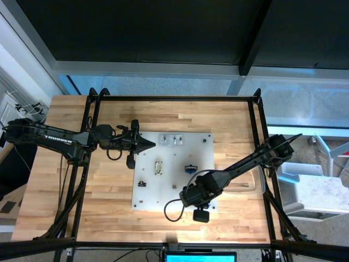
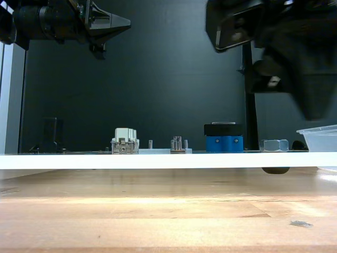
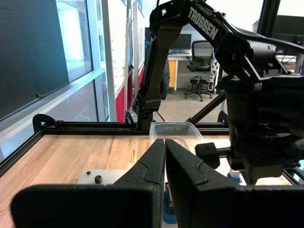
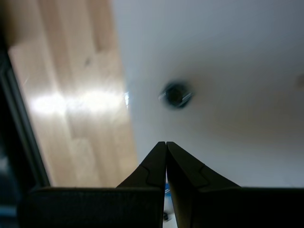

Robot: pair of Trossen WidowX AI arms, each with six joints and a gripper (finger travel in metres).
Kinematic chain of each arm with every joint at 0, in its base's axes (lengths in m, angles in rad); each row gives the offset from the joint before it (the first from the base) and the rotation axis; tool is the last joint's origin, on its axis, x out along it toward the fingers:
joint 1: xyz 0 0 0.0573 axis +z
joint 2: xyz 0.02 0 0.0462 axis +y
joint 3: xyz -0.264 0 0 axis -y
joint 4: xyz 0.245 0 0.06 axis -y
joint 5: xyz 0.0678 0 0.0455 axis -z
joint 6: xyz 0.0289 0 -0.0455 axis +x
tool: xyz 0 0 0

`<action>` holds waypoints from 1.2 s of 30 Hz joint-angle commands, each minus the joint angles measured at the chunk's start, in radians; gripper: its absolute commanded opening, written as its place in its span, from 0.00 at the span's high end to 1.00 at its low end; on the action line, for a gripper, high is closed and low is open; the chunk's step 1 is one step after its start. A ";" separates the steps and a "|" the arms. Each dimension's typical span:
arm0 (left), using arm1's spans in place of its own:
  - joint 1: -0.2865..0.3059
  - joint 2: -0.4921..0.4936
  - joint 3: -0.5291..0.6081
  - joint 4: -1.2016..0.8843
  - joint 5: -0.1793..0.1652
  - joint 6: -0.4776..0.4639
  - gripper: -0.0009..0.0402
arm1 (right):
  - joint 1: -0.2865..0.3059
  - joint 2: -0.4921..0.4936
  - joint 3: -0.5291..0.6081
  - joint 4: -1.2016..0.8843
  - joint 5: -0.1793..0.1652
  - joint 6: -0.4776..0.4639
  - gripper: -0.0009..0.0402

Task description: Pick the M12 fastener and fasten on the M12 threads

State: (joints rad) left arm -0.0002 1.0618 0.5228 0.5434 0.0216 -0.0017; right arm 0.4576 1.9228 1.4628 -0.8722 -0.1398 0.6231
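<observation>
The M12 fastener (image 4: pixel 176 95) shows as a blurred silver ring around a dark core on the white board (image 4: pixel 228 57). In the low view the nut (image 2: pixel 274 145) sits low at the board's near right, on its stud with no ribs showing. My right gripper (image 4: pixel 166 142) hovers above it and a little to the side, shut with nothing between its fingers. In the high view the right arm (image 1: pixel 234 172) hides that spot. My left gripper (image 3: pixel 165 142) is shut and empty, held high over the board's far left edge (image 1: pixel 148 144).
A clear tray (image 2: pixel 318 137) stands just behind the nut at the board's right. A blue block with a black cap (image 2: pixel 224 138) and a grey connector (image 2: pixel 125 142) stand mid-board. Silver fittings (image 1: pixel 169 140) sit at the far edge. Black frame rails surround the wooden table.
</observation>
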 commanded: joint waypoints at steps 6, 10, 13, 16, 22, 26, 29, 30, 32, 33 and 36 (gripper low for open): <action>0.000 0.000 0.000 0.001 0.000 0.000 0.98 | 0.000 -0.013 0.028 -0.005 0.120 0.000 0.98; 0.000 0.000 0.000 0.001 0.000 0.000 0.98 | 0.001 -0.013 0.026 -0.005 0.185 0.000 0.98; 0.000 0.000 0.000 0.001 0.000 0.000 0.98 | 0.001 -0.002 0.025 0.003 0.256 -0.001 0.98; 0.000 0.000 0.000 0.001 0.000 0.000 0.98 | 0.001 0.024 0.023 0.035 0.252 -0.003 0.98; 0.000 0.000 0.000 0.001 0.000 0.000 0.98 | 0.002 0.067 0.023 0.089 0.218 -0.002 0.98; 0.000 0.000 0.000 0.001 0.000 0.000 0.98 | 0.003 0.067 0.023 0.089 0.215 -0.002 0.98; 0.000 0.000 0.000 0.001 0.000 0.000 0.98 | 0.005 0.067 0.023 0.072 0.196 -0.002 0.98; 0.000 0.000 0.000 0.001 0.000 0.000 0.98 | 0.005 0.067 0.023 0.065 0.188 -0.002 0.98; 0.000 0.000 0.000 0.001 0.000 0.000 0.98 | 0.005 0.067 0.021 0.055 0.188 -0.002 0.98; 0.000 0.000 0.000 0.001 0.000 0.000 0.98 | 0.006 0.067 0.020 0.053 0.180 -0.001 0.98; 0.000 0.000 0.000 0.001 0.000 0.000 0.98 | 0.005 0.066 0.021 0.035 0.133 -0.002 0.98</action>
State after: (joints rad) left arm -0.0002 1.0618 0.5228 0.5442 0.0216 -0.0017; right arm 0.4633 1.9892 1.4834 -0.8310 0.0174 0.6224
